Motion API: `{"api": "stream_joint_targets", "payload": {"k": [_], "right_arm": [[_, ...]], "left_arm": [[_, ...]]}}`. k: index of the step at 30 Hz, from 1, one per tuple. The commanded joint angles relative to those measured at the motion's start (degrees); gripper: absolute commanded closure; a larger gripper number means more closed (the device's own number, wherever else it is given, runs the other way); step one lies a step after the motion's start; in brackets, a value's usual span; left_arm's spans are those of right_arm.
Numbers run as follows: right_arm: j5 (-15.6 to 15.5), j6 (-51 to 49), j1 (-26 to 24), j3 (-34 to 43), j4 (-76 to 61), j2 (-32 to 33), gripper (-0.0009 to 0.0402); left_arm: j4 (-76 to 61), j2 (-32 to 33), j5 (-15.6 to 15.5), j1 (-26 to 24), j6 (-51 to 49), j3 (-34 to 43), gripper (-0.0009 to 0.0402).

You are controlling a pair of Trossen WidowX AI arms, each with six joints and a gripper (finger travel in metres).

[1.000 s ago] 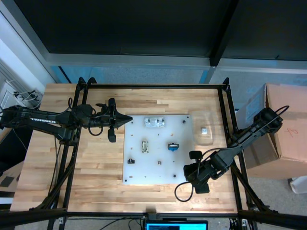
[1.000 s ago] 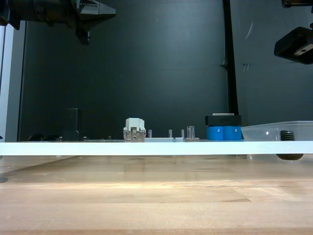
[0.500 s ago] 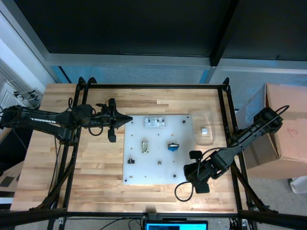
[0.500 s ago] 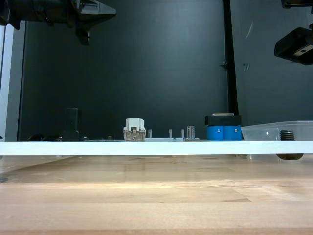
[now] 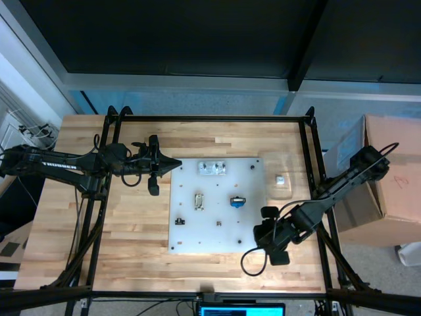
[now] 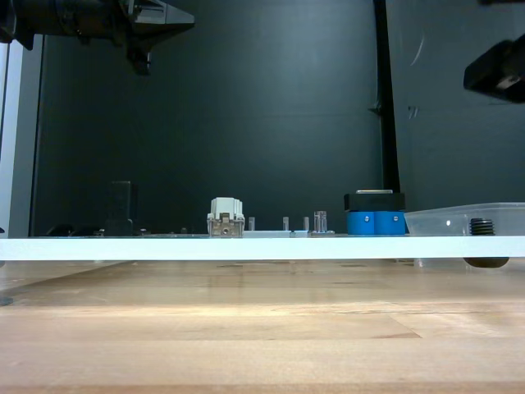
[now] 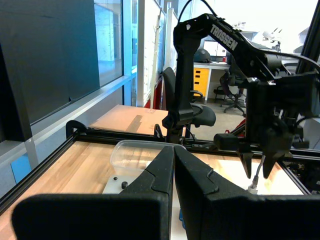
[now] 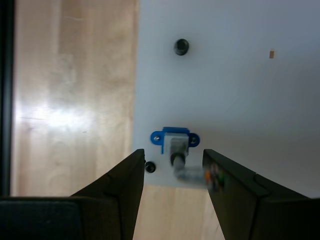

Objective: Pick the RJ45 connector and install on the taskboard

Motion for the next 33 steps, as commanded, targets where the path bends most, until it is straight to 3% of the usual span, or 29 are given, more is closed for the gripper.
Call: {"api": "stream_joint_targets", "payload": {"k": [1,11,16,24,29,33], "right_arm": [[-0.5,0.0,0.0,0.2,-1.6,-2.3,0.0219],[-0.4,0.0,-0.3,0.2,-4.5,-5.9,0.0233],[0.9,-1.1,-2.8,-0.6,-4.5,-9.5,0.0257],[9.2,-9.8,-14.3,-2.7,-2.3,-21.6,0.0330],[7.9,-19.9,-22.7,-2.7,5.0,-26.3,0.0399],[3.9,-25.0,-30.3,-2.7,10.8,-28.3,0.0391]], "left_arm": [[0.0,0.0,0.0,0.0,0.0,0.0,0.0393],[0.0,0.0,0.0,0.0,0.0,0.0,0.0393],[0.0,0.0,0.0,0.0,0.0,0.0,0.0393],[0.0,0.0,0.0,0.0,0.0,0.0,0.0393],[0.0,0.0,0.0,0.0,0.0,0.0,0.0393],[0.0,0.0,0.0,0.0,0.0,0.0,0.0393]]}}
